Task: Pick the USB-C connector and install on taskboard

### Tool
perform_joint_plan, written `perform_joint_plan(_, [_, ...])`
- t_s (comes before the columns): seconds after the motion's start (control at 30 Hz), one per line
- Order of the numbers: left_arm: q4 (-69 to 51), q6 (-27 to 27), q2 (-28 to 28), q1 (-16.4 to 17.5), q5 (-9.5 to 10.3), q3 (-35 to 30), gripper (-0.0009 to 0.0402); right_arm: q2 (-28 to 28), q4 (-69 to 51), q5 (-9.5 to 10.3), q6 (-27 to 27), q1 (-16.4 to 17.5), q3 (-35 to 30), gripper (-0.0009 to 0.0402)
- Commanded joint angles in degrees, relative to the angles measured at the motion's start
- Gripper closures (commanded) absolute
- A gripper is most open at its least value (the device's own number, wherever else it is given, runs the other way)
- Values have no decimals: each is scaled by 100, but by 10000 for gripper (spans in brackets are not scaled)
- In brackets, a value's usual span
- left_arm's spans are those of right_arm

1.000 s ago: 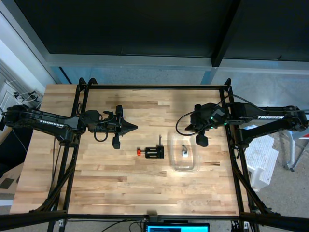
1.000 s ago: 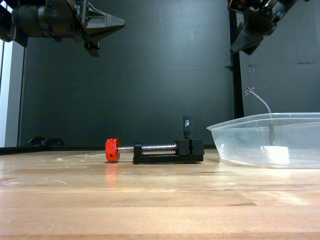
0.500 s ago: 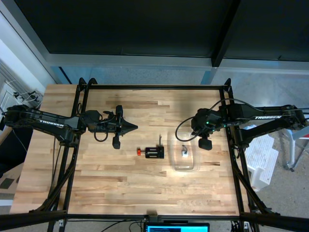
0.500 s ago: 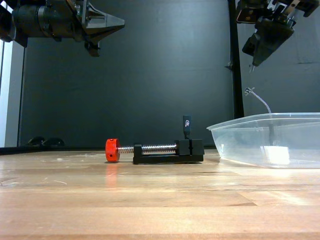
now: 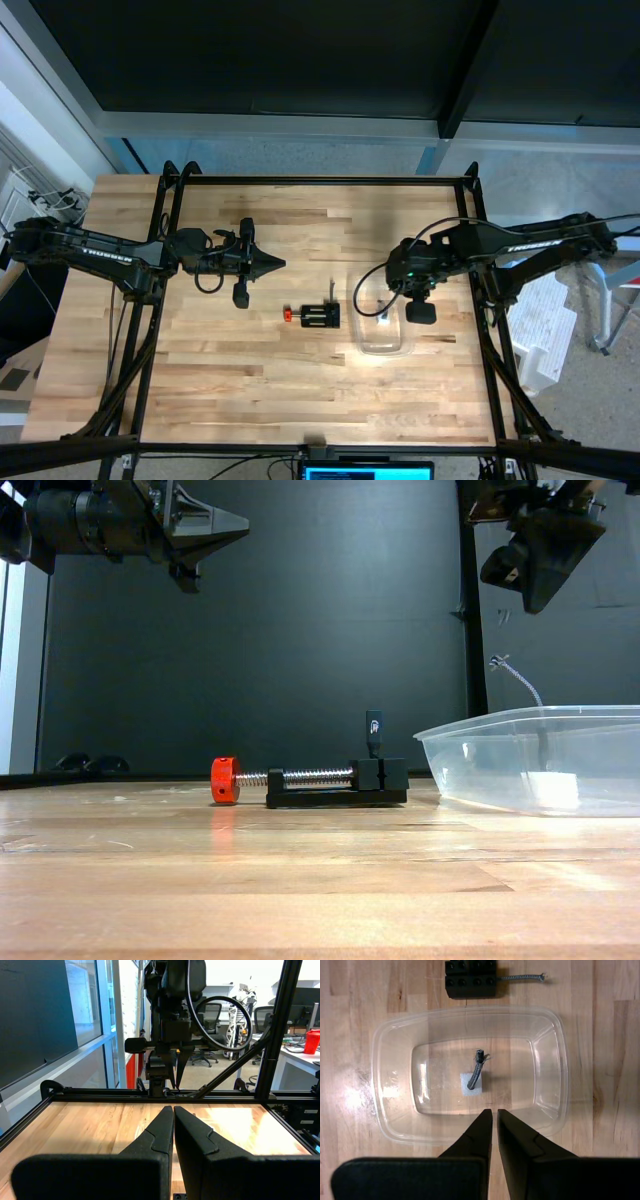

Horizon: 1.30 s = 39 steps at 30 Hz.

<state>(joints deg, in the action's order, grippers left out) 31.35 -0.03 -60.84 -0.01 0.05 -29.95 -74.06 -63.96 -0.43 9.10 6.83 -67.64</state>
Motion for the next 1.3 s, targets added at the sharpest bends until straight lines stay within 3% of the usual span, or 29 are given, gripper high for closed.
perform_joint_plan(0.03, [2, 0, -2, 2, -2, 0, 393, -164, 4, -7, 107, 35, -24, 352])
perform_joint_plan(0.4, [2, 0, -2, 0, -2, 0, 393, -562, 48, -35, 315, 243, -11, 248])
perform_joint_plan(0.67, [0, 0, -2, 0, -2, 0, 393, -802, 138, -199, 417, 334, 79, 199])
perform_joint_plan(1.3, [2, 0, -2, 2, -2, 0, 393, -1349, 669, -304, 575, 522, 269, 182])
